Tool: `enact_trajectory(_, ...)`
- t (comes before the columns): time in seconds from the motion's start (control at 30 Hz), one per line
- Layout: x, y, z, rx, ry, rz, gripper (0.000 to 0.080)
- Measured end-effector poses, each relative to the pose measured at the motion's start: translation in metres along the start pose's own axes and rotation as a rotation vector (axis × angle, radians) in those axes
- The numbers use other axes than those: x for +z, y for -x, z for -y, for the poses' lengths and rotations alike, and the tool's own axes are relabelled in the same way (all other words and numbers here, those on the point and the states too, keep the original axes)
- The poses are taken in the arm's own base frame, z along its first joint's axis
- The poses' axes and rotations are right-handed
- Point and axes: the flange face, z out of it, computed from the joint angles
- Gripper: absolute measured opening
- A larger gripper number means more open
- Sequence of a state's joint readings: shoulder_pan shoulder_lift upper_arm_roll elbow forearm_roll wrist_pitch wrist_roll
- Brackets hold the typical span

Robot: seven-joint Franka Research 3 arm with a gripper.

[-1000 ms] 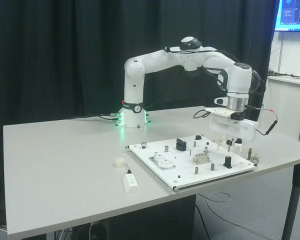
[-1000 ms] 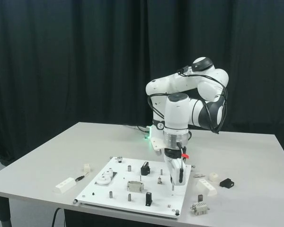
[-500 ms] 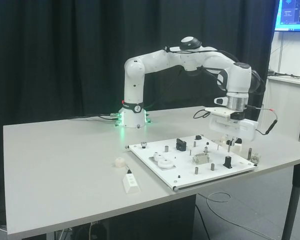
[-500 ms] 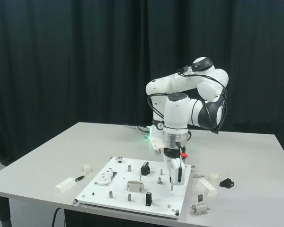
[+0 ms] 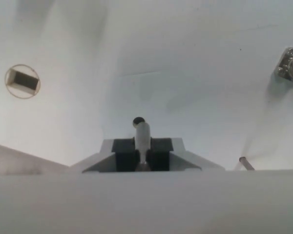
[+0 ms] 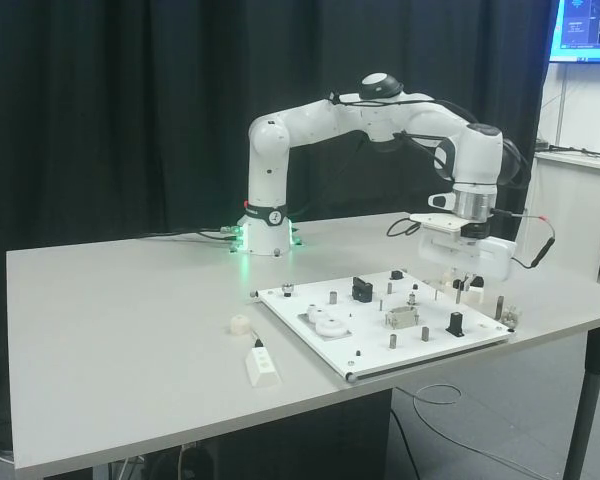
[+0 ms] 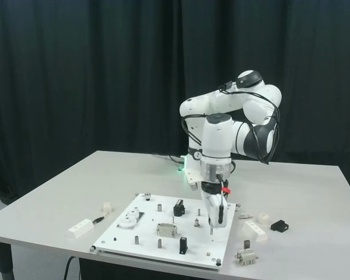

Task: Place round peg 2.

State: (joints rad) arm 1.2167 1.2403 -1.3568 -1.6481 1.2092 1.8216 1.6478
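Round peg 2: pinched upright between my fingertips, its lower end just above a small dark hole in the white board; in the second room view it hangs at about 5 o'clock from the board's centre.
Gripper: narrow, clamped on the peg; the black pads press its sides and most of its length shows beyond them.
Board from the room: in the first room view my gripper hovers low over the board near its 2 o'clock corner, on the grey table.
Step in hand: I judge this to be the lining-up before insertion; the peg's tip looks near the hole but not yet inside it.
How to do it well: keep the peg vertical, centre its tip on the hole, then go straight down slowly. If it catches on the rim, I should ease off and re-centre, not push.
Release: open only once the peg is seated and standing by itself, then lift straight up so the pads do not drag it.
Neighbours: a thin pin and a metal connector stand apart from the hole; I should stay off both.
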Motion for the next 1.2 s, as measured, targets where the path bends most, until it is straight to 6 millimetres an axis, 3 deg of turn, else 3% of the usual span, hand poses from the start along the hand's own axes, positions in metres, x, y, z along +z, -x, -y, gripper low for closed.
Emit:
enact_trajectory(0.57, -0.002, 0.006, -0.002, -0.010, -0.006, 0.003, 0.0061)
enact_trajectory(1.2, -0.013, 0.065, -0.035, -0.023, -0.011, 0.032, 0.0061)
